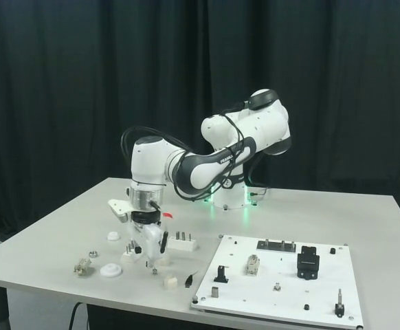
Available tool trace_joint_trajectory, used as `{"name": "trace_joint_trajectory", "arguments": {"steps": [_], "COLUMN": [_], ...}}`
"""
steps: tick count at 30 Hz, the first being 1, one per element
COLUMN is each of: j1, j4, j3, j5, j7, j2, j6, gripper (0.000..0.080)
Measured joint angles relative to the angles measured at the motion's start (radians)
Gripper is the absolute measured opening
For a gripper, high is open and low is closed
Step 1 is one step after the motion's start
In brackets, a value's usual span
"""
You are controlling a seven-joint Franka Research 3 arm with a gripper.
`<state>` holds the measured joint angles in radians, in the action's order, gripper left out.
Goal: Pick BNC.
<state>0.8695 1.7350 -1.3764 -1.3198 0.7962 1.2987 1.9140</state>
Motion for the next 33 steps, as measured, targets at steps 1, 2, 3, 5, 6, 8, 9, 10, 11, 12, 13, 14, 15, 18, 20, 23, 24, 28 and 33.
{"name": "trace_joint_trajectory", "arguments": {"steps": [1,2,3,5,6,8,9,10,11,12,13,14,15,18,20,23,24,28,33], "j1": [0.001,0.003,0.004,0.008,0.009,0.011,0.013,0.014,0.015,0.016,0.017,0.019,0.02,0.023,0.026,0.03,0.032,0.037,0.043], "j4": [0.002,0.006,0.009,0.017,0.022,0.03,0.035,0.039,0.044,0.048,0.052,0.057,0.061,0.073,0.079,0.089,0.092,0.1,0.107], "j3": [0.002,0.004,0.006,0.01,0.013,0.017,0.02,0.022,0.024,0.026,0.027,0.029,0.03,0.035,0.039,0.044,0.046,0.053,0.06], "j5": [0.0,-0.001,-0.001,-0.002,-0.003,-0.004,-0.005,-0.006,-0.008,-0.009,-0.012,-0.015,-0.019,-0.029,-0.033,-0.04,-0.043,-0.046,-0.046], "j7": [0.006,0.011,0.015,0.024,0.029,0.038,0.041,0.044,0.047,0.048,0.048,0.048,0.048,0.048,0.048,0.048,0.048,0.043,0.03], "j2": [0.0,0.0,0.001,0.001,0.001,0.001,0.001,0.001,0.001,0.001,0.001,0.001,0.001,0.001,0.001,0.001,0.001,0.001,0.001], "j6": [0.002,0.005,0.008,0.016,0.021,0.026,0.029,0.031,0.033,0.035,0.036,0.036,0.036,0.036,0.036,0.036,0.036,0.036,0.036], "gripper": [0.08,0.08,0.08,0.08,0.08,0.08,0.08,0.08,0.08,0.08,0.08,0.08,0.08,0.08,0.08,0.08,0.08,0.08,0.08]}}
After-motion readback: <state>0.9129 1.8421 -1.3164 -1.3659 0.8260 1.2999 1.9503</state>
